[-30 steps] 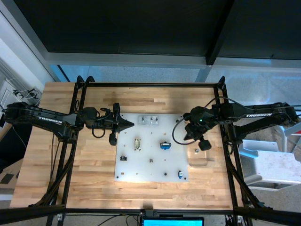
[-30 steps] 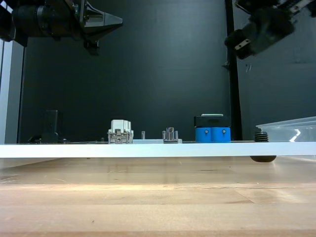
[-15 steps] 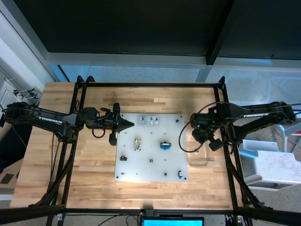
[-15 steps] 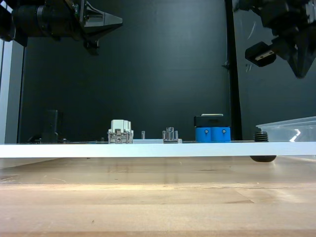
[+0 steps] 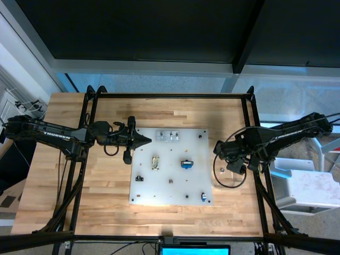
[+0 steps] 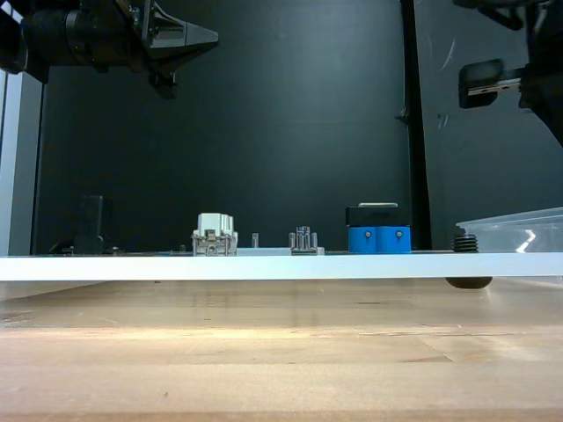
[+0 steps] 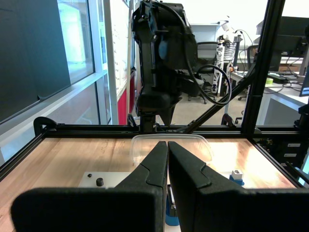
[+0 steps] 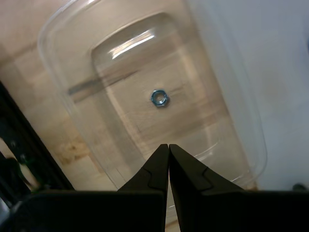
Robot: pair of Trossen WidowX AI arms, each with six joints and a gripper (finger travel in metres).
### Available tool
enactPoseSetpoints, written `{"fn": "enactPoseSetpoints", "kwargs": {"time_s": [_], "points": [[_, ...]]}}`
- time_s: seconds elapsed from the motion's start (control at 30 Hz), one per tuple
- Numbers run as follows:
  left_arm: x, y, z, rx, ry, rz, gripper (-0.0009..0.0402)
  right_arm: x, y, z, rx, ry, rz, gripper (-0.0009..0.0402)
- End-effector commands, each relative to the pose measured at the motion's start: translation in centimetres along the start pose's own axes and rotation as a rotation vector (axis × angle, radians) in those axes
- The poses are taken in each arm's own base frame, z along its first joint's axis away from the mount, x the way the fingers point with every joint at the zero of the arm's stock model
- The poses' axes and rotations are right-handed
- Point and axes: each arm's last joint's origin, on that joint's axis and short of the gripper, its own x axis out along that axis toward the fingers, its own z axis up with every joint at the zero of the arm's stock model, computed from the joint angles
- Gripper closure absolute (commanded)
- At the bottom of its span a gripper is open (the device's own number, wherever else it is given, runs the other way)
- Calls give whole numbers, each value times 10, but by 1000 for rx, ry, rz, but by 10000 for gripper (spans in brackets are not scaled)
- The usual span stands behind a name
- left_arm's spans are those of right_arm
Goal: Pick the M12 fastener and fasten on the M12 threads
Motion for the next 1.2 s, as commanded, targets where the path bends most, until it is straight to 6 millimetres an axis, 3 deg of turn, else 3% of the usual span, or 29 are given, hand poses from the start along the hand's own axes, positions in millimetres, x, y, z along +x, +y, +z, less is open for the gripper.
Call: {"fn": "enactPoseSetpoints", "kwargs": {"time_s": [0.03, 0.4, 0.63, 0.9, 1.2], "points": [[0, 0, 0, 0, 0, 0, 393, 5, 0, 5, -109, 15, 20, 393], [0, 0, 0, 0, 0, 0, 393, 21, -10, 17, -308, 94, 2, 379], [0, 0, 0, 0, 0, 0, 393, 32, -9, 23, -401, 97, 20, 302], [0, 0, 0, 0, 0, 0, 393, 59, 0, 23, -508, 89, 15, 213], [0, 0, 0, 0, 0, 0, 393, 77, 5, 18, -507, 102, 40, 175]]}}
